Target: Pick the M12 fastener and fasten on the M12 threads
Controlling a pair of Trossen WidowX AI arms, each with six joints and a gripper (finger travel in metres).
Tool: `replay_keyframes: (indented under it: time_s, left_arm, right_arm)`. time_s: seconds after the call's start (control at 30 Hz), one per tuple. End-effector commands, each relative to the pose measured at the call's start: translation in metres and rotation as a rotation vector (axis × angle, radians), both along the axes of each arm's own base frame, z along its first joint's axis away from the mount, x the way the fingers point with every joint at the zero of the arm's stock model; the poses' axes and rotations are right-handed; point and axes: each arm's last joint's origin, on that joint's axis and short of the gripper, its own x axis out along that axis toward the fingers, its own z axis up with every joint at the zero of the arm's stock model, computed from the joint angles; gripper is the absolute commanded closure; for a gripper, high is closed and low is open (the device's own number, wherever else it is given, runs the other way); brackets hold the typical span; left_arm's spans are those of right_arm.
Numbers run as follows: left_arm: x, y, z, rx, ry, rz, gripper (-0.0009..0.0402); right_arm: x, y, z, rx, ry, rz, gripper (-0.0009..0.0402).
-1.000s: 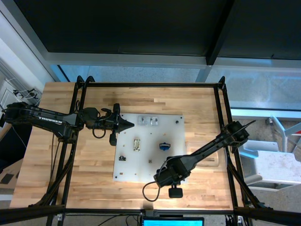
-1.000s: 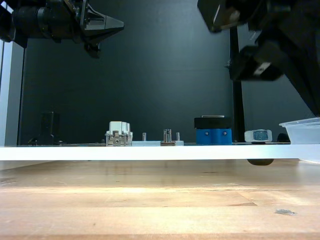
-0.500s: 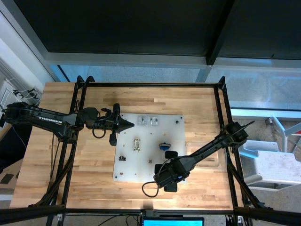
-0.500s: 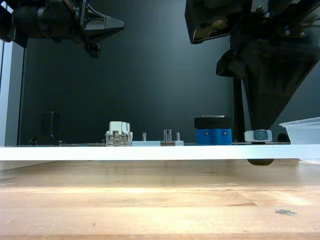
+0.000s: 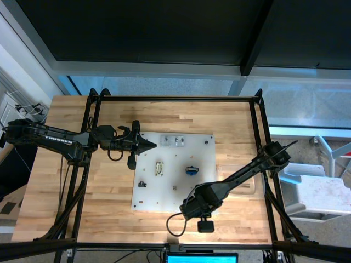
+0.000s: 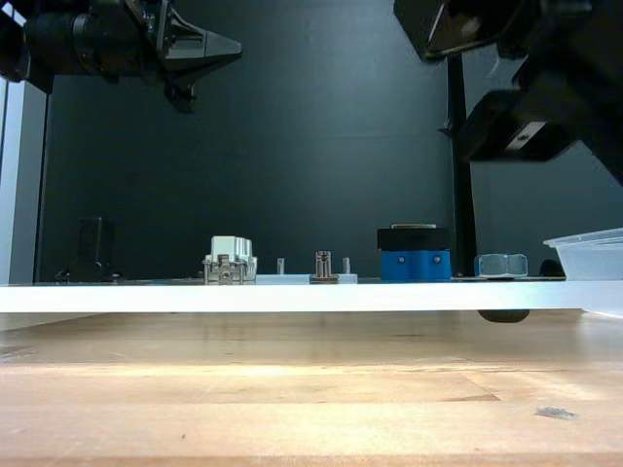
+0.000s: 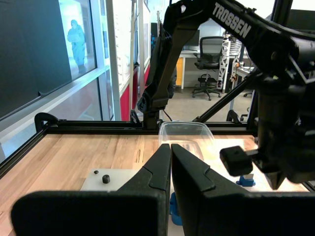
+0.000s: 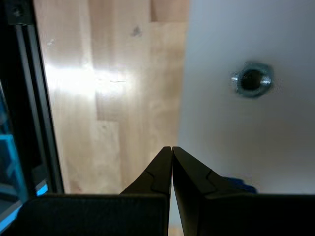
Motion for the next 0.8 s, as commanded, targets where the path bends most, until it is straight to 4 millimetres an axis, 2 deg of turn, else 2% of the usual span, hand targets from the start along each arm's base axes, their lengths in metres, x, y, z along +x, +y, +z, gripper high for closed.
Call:
replay_keyframes:
  time_s: [0.03,0.47,0.8]
  left_arm:
    - [0.000,0.000,0.000,0.000,0.000,0.000,0.0393]
    - [0.000,0.000,0.000,0.000,-0.001,0.000,0.0393]
    - [0.000,0.000,0.000,0.000,0.000,0.000,0.0393]
  right_arm:
    - [0.000,-0.002,0.001,-0.036,-0.012,0.000,0.0393]
    - [0.003,-0.012,0.011,-0.306,-0.201,-0.121,0.0393]
    - [0.007,-0.008,-0.006,-0.292,-0.171,-0.133,0.0393]
